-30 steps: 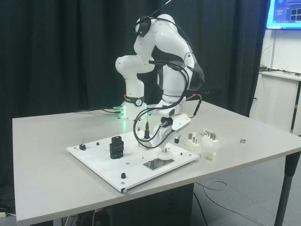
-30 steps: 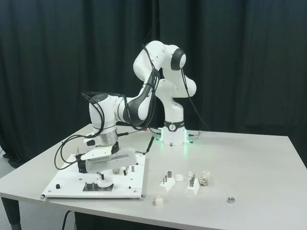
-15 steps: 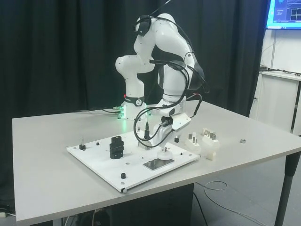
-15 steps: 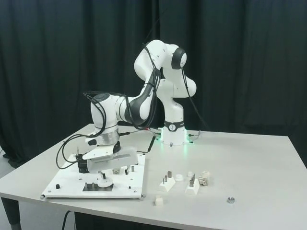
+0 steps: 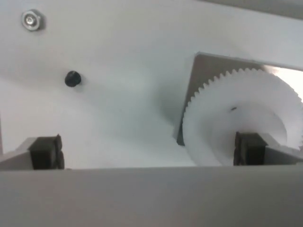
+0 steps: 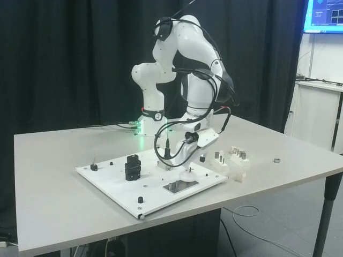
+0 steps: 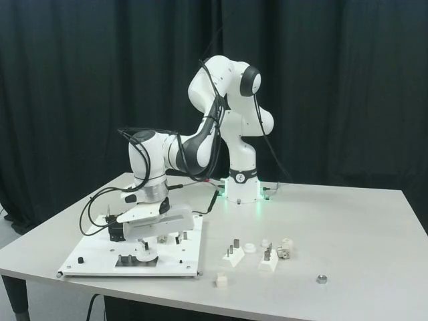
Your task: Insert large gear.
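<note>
The large gear (image 5: 241, 118) looks seated on the grey plate (image 5: 199, 80); the pincer (image 5: 147, 151) gapes wide, holding nothing, with only withdrawal left.

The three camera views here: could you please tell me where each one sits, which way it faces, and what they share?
Wrist view: on the arm's wrist, looking down past two black fingertip pads at the white toothed large gear on the white assembly board.
First room view: off one table corner, facing the whole white arm.
Second room view: off a different table side, facing the arm's base.
Shared: gear, board, open gripper.
</note>
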